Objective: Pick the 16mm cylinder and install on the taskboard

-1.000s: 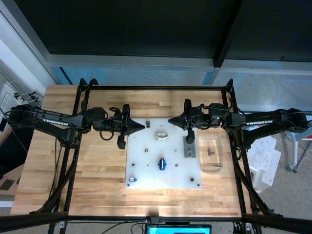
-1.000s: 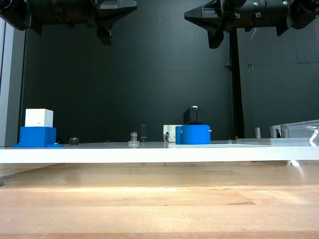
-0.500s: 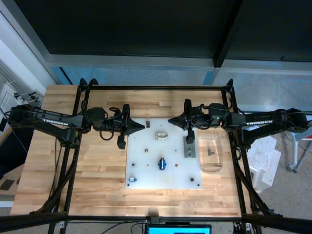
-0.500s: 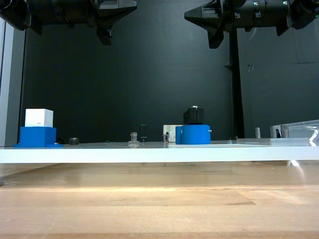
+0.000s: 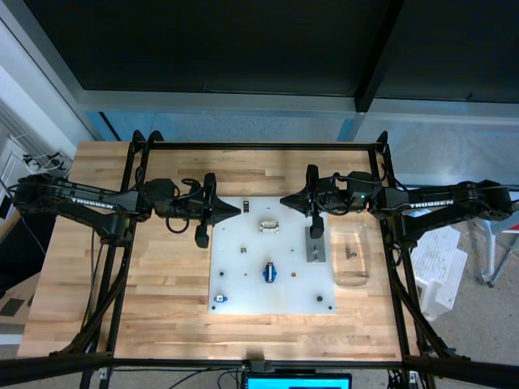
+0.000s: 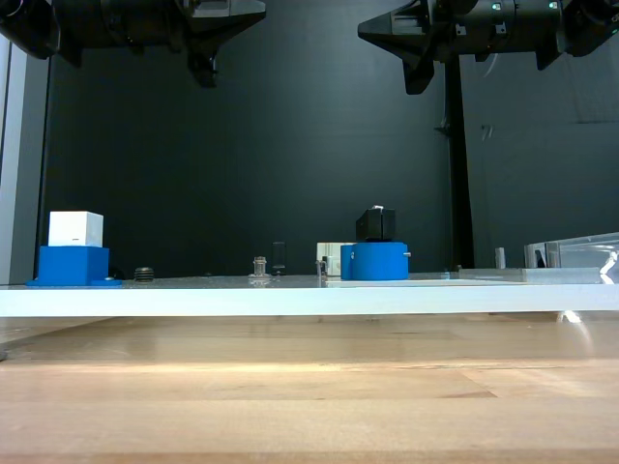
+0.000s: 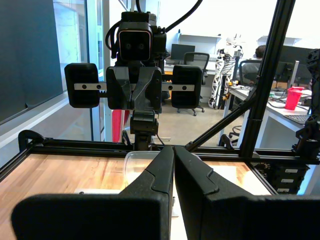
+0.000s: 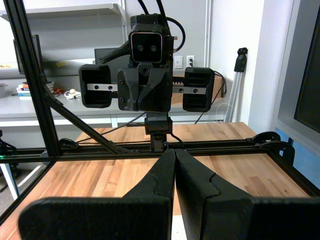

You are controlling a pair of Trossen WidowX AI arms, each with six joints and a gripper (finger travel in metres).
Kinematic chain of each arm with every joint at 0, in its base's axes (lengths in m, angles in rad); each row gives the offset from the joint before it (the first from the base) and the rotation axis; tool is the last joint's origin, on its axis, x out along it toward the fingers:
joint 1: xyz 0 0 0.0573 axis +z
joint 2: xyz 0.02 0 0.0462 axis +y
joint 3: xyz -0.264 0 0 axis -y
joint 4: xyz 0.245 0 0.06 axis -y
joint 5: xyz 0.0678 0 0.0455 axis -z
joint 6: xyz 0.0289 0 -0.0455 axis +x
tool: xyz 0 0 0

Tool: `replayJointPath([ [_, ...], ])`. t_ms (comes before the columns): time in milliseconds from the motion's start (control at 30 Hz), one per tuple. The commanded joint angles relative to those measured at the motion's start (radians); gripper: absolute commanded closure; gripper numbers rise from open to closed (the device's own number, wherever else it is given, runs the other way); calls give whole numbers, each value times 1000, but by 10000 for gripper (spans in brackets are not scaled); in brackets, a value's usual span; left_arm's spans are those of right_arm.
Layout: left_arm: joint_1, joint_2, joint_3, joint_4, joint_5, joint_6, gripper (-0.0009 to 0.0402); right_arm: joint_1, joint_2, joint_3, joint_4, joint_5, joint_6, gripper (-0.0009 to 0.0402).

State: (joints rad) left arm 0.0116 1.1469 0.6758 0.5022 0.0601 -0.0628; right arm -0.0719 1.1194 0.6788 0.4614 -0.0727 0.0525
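Nothing moved | left end effector (image 5: 239,208), right end effector (image 5: 283,199) over taskboard (image 5: 243,288) | cylinder (image 5: 350,253) silvery

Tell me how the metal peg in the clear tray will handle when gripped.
The peg looks like bare metal: probably stiff and slick. It is tiny, so likely light and easily knocked over. Left claw hangs shut by the board's left edge, right claw shut near the grey block.
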Motion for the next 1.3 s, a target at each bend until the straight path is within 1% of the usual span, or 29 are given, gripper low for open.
replayJointPath([
  [33,0,0,0,0,0,0,393,0,0,0,0,0,0,393],
  [400,0,0,0,0,0,0,393,0,0,0,-11,-3,11,393],
  [467,0,0,0,0,0,0,393,0,-5,0,-37,-7,60,393],
  [567,0,0,0,0,0,0,393,3,-17,0,-129,-7,109,393],
  [833,0,0,0,0,0,0,393,43,-75,0,-392,-6,107,393],
  [900,0,0,0,0,0,0,393,56,-89,0,-454,3,107,393],
  [1067,0,0,0,0,0,0,393,98,-122,1,-629,8,117,393],
  [1100,0,0,0,0,0,0,393,110,-129,1,-665,17,125,393],
  [1167,0,0,0,0,0,0,393,139,-143,2,-744,48,127,393],
  [1233,0,0,0,0,0,0,393,174,-151,14,-832,96,127,393],
  [1300,0,0,0,0,0,0,393,207,-151,33,-909,133,127,393],
])
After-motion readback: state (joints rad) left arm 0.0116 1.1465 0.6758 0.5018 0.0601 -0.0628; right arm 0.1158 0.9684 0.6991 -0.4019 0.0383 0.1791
